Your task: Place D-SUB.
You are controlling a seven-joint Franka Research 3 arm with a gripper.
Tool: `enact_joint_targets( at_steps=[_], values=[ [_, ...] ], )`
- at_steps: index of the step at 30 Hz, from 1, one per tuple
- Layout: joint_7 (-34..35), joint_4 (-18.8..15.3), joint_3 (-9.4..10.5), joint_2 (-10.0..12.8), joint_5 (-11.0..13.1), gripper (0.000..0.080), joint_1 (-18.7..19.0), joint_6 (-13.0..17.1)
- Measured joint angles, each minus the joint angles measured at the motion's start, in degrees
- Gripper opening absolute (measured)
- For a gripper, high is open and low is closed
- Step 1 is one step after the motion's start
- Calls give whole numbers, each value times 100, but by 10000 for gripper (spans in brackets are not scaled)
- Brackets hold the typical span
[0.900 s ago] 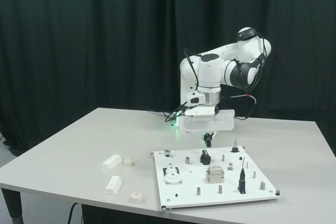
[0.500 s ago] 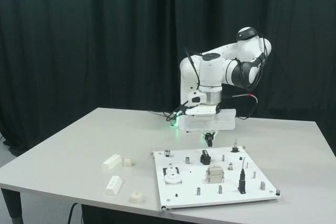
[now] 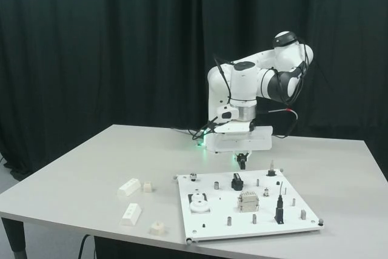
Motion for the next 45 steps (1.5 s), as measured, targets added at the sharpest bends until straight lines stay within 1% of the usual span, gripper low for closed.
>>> enact_joint_targets(
  at_steps=[18,23,27,35,45],
  values=[
    [-62,-100,-1,0,0,155,78,178],
    [-13,-139,-7,0,0,155,57,296],
    [2,-182,-7,0,4,155,16,458],
    [2,-198,1,0,18,155,-197,788],
    [-257,-86,100,-1,126,155,-698,1212]
  ],
)
